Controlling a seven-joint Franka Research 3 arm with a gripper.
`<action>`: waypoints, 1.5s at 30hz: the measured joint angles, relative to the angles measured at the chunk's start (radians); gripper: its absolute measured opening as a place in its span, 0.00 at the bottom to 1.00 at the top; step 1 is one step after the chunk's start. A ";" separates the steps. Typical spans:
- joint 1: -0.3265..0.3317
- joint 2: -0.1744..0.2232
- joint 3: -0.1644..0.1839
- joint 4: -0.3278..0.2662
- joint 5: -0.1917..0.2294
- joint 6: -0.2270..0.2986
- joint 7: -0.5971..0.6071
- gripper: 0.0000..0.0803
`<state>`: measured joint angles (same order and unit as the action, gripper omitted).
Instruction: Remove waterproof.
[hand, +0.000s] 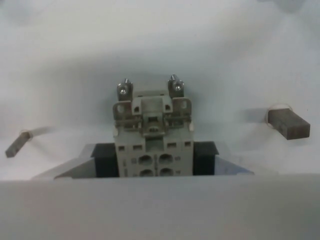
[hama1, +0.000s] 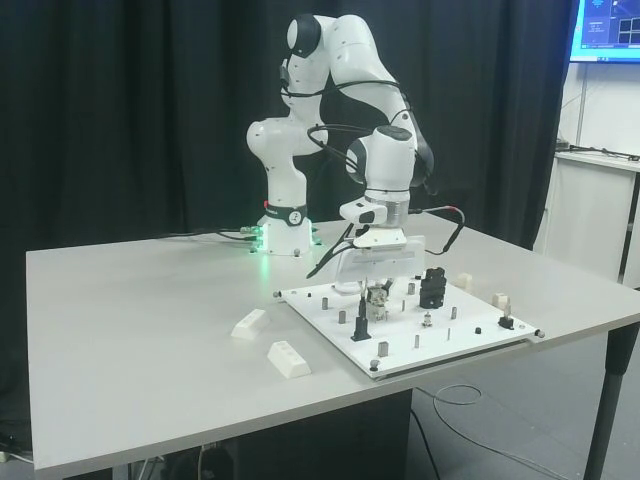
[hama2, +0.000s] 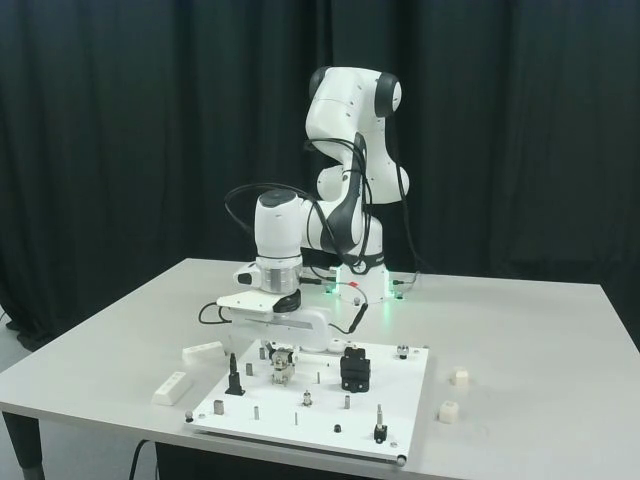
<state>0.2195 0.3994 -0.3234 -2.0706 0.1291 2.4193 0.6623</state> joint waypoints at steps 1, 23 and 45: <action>0.000 0.000 0.000 0.000 0.000 0.000 0.000 0.39; 0.000 -0.024 -0.009 0.030 -0.014 -0.056 0.031 0.39; -0.001 -0.151 -0.013 0.158 -0.115 -0.380 0.091 0.39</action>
<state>0.2189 0.2483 -0.3363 -1.9123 0.0144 2.0389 0.7536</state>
